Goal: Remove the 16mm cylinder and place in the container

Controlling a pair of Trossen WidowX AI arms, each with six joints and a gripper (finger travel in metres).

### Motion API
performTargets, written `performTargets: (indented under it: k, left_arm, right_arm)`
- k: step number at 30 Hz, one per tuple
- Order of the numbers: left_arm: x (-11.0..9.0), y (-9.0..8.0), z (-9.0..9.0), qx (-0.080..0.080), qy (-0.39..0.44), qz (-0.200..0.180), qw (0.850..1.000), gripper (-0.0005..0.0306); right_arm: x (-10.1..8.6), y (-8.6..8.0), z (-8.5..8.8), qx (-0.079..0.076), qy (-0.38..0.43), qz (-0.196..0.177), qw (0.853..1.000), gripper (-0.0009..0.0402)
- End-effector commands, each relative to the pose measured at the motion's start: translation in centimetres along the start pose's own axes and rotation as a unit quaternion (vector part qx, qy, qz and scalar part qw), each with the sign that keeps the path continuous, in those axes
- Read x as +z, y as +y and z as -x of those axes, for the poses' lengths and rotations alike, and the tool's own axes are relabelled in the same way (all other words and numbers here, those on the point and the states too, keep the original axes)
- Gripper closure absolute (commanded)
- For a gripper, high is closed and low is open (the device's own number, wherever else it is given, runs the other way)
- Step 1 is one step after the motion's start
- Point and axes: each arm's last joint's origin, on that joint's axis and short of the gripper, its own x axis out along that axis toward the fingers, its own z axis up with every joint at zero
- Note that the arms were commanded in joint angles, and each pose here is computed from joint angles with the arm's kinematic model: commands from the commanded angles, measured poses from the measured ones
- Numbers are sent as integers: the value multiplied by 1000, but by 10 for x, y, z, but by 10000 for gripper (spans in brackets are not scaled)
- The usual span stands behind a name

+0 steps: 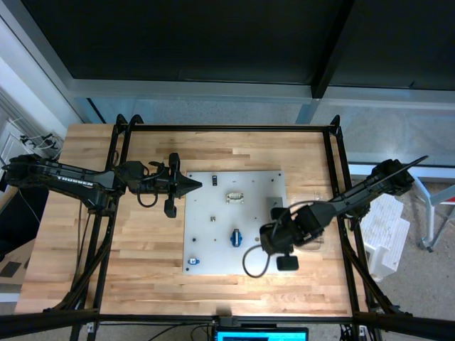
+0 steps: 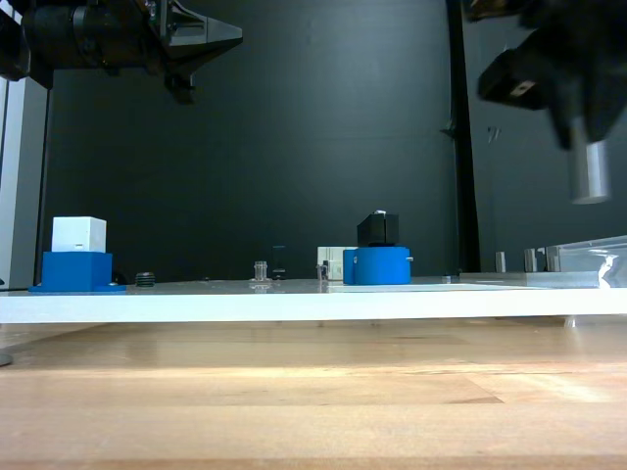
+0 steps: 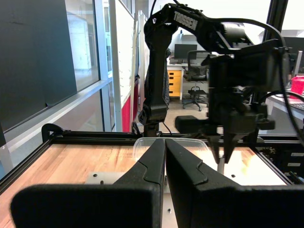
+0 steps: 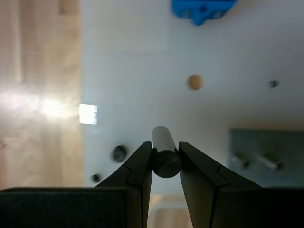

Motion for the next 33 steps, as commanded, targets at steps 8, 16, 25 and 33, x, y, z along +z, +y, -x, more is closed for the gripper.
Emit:
performTargets:
  k: [8,16,25,33]
  left_arm:
    - [0,0,0,0,0,0,1000,300]
    - [0,0,0,0,0,0,1000,300]
    - [0,0,0,0,0,0,1000,300]
    - [0,0,0,0,0,0,1000,300]
  right_arm:
    - [-22,27,3,-7,35,-22,999,393]
    - [-39,46,2,-16,37,-17,999,393]
    - [-64,60,-8,-28,57,-11,998,393]
    - [-78,69,-10,-46,48,0,998,393]
